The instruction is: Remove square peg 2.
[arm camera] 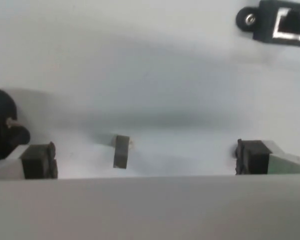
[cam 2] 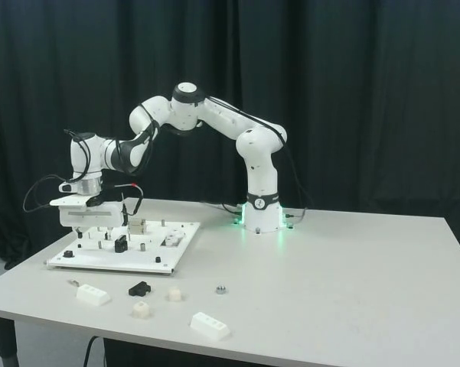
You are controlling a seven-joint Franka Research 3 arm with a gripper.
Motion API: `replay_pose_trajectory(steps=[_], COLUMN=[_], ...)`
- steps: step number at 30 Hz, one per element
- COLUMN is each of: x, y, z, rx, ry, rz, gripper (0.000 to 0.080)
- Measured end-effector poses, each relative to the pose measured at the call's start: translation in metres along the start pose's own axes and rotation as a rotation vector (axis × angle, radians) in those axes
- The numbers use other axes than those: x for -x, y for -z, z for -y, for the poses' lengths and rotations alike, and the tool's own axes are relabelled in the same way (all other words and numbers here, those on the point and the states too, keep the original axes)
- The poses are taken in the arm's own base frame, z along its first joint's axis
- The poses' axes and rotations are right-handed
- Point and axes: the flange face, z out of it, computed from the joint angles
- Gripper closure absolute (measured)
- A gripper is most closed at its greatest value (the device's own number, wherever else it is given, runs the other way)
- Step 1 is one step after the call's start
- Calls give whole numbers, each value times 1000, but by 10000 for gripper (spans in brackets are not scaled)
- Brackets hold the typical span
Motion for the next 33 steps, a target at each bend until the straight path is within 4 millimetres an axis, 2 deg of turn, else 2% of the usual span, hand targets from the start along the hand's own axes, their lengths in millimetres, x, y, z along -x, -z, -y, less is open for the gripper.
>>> replay_pose_trajectory(steps=[17, 33], x=[9, 13], y=[-6, -13], z=[-9, -9], rx=[-25, -22], ry=[-87, -147], rz=[18, 33], gripper=[3, 3])
